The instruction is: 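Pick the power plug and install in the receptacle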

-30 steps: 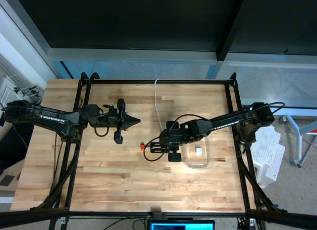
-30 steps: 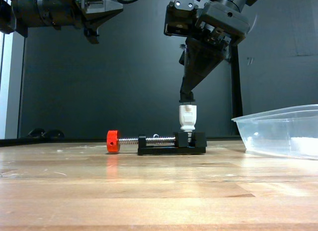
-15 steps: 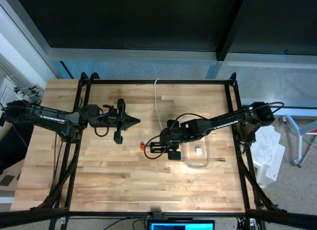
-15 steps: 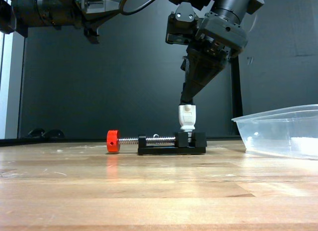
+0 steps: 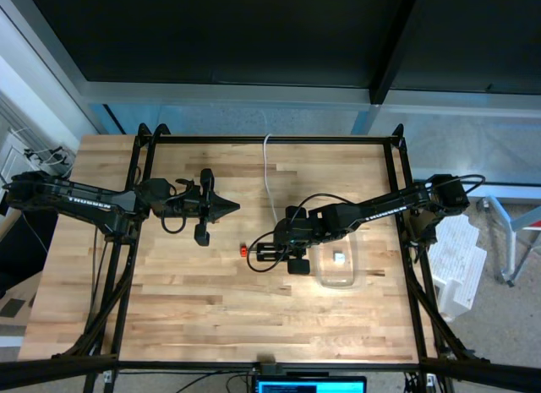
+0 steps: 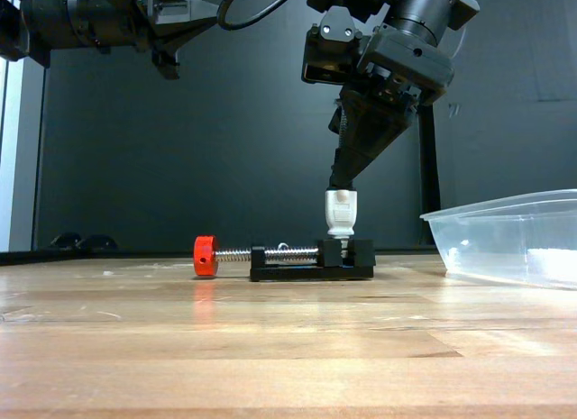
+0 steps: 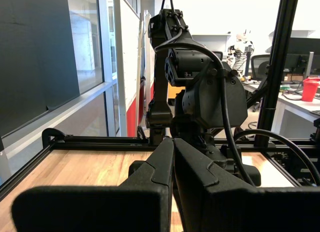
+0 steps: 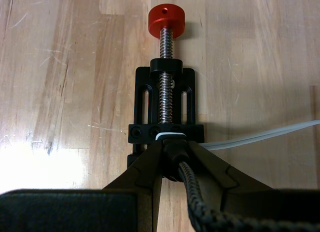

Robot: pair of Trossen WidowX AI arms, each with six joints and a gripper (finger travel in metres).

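Observation:
My right gripper (image 6: 341, 171) hangs point-down over the clamp block (image 6: 312, 261) and is shut on the power plug (image 8: 172, 152), a small black body with a braided black cord (image 8: 200, 212). The plug's lower end meets the top of the white receptacle (image 6: 341, 213), which stands upright in the black clamp block with the red knob (image 6: 206, 256). How deep the plug sits is hidden by the fingers. The receptacle's white cable (image 8: 260, 137) runs off across the wood. My left gripper (image 5: 226, 208) is parked high at the left, shut and holding nothing.
A clear plastic tray (image 5: 347, 279) with a tiny white cube (image 5: 338, 257) lies just right of the clamp. The white cable (image 5: 269, 173) leads to the table's far edge. A black frame rail (image 5: 270, 139) borders the wooden table.
My right gripper has tilted and come down slightly, bringing the plug onto the receptacle's top. The left arm has not moved.

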